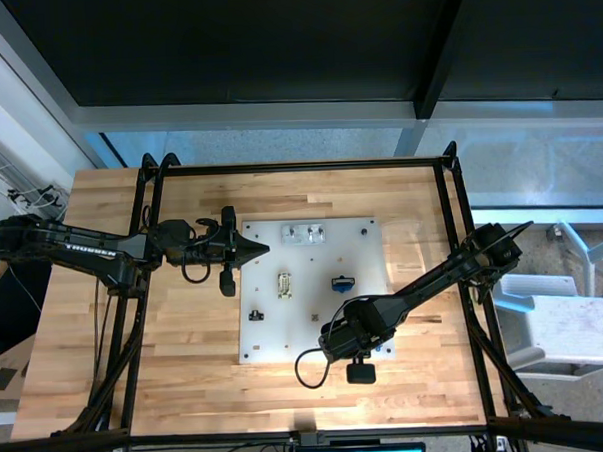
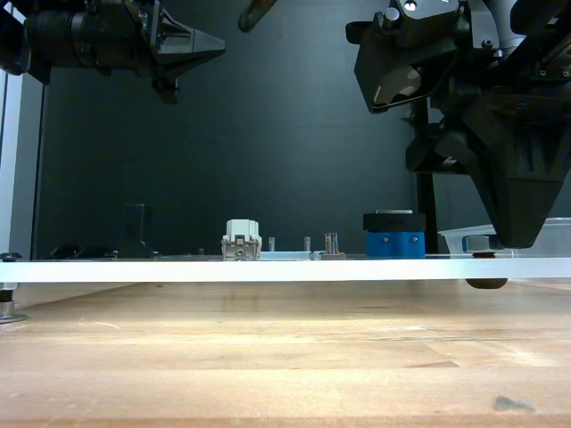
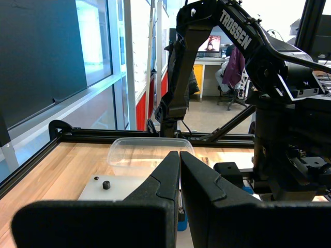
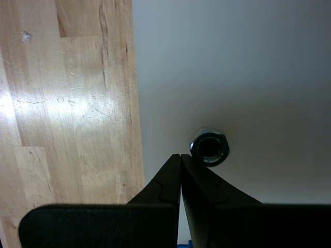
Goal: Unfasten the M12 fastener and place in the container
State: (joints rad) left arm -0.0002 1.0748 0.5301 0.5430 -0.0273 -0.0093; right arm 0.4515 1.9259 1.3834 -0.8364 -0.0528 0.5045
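Silver M12 fastener [image 4: 209,147] sits on the white board [image 4: 232,62] just beside our right gripper's [image 4: 180,155] pressed-together fingertips; our left gripper [image 3: 179,153] hovers closed over the board's left edge.

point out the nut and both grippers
nut [image 4: 196,142]: right wrist view, its rim, on the board [image 4: 248,62]
right gripper [image 4: 180,156]: right wrist view, shut tips beside nut
left gripper [image 1: 264,250]: high view, tips over board's left edge
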